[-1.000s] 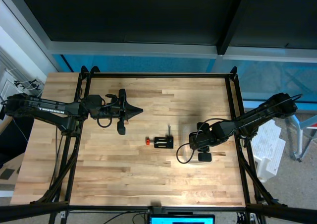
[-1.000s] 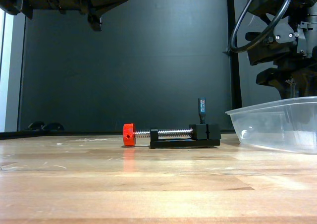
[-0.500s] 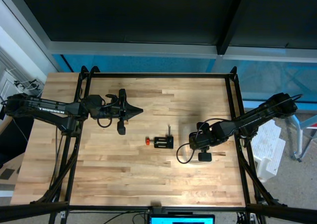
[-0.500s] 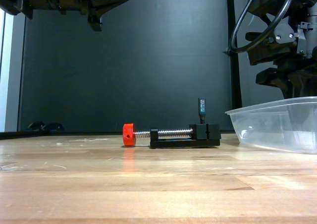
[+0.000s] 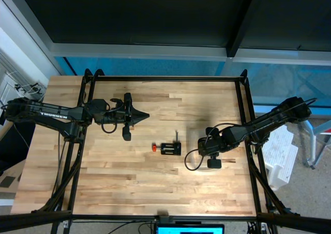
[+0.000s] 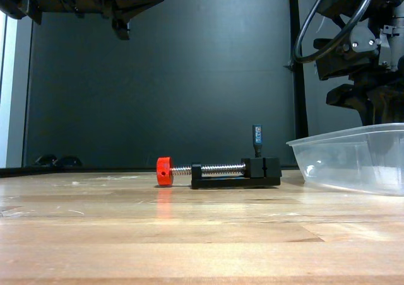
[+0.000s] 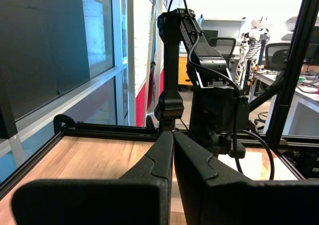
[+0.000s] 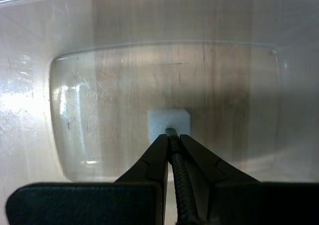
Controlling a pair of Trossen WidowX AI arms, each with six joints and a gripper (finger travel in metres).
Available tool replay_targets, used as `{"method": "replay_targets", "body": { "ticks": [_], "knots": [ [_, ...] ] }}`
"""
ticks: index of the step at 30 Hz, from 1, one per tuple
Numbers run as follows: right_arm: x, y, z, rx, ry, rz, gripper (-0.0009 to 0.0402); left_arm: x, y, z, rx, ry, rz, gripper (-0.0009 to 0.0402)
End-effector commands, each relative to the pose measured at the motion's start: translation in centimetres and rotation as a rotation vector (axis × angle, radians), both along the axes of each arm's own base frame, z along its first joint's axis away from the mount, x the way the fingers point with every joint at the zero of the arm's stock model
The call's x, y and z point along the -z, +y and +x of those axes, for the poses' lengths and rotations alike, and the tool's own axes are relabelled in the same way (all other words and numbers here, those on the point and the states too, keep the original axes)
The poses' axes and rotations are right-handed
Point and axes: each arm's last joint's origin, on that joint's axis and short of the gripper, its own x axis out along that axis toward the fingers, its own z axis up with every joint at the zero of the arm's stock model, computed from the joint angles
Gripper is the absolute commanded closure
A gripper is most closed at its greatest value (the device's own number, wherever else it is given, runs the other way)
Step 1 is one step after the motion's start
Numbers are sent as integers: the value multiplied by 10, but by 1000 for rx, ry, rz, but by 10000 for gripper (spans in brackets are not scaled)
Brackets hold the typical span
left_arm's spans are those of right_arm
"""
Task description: Pick the usb-c connector and install on the hub
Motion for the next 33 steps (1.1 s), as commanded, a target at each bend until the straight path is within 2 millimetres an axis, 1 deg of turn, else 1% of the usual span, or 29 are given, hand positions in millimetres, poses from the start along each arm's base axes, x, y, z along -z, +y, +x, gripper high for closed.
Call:
{"method": "replay_targets", "body": {
  "ticks": [1, 25, 33],
  "knots": [
    [-5, 0, 0, 2, -14, 7, 393, 0, 0, 0, 0, 0, 0, 393],
    [-38, -2, -4, 2, -21, 9, 393, 0, 0, 0, 0, 0, 0, 393],
    [-57, -2, -5, 1, -11, 8, 393, 0, 0, 0, 0, 0, 0, 393]
  ]
}}
